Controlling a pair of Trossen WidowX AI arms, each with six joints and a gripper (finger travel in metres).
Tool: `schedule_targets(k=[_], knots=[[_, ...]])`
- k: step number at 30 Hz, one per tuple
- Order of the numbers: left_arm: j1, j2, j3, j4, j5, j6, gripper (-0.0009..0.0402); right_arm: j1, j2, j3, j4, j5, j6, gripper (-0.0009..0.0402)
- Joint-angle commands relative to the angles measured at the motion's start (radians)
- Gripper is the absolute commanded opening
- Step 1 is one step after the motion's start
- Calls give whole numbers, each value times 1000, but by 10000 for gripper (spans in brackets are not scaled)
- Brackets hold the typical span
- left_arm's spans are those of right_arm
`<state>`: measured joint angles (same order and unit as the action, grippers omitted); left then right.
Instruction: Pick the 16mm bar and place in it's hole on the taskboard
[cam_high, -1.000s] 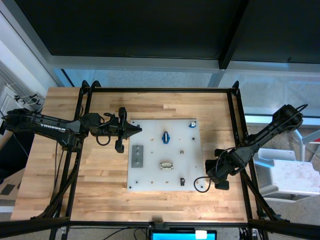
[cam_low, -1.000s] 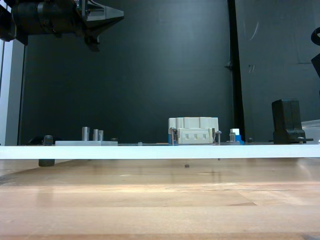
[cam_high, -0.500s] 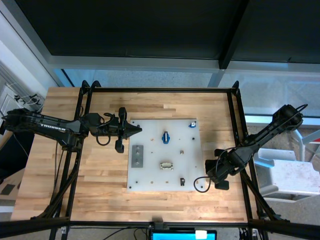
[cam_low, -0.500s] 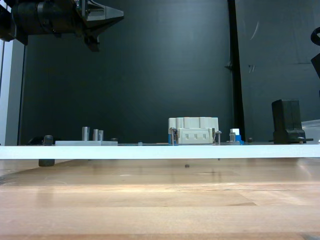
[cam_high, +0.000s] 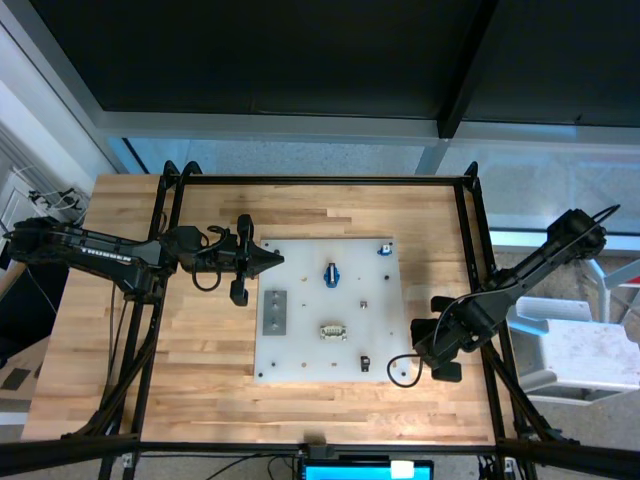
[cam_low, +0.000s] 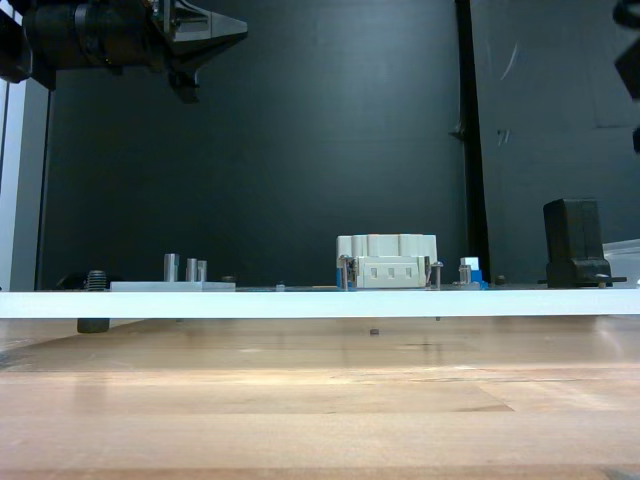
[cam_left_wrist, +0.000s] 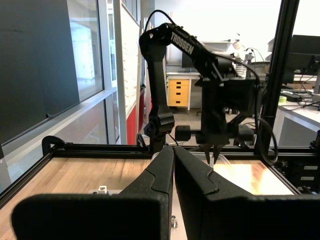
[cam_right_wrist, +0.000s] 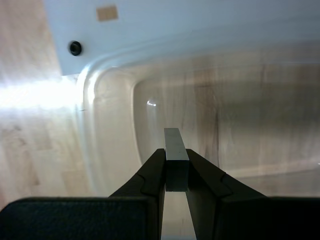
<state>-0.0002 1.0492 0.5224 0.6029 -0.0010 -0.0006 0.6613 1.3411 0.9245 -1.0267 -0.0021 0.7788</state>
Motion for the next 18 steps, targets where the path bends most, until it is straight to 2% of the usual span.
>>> schedule_targets(k=[1, 18], knots=[[0, 0, 0, 0, 0, 0, 0, 0, -1, 53, -53, 2, -2, 0], [0, 0, 0, 0, 0, 0, 0, 0, 93, 293, -227, 1, -80, 0]])
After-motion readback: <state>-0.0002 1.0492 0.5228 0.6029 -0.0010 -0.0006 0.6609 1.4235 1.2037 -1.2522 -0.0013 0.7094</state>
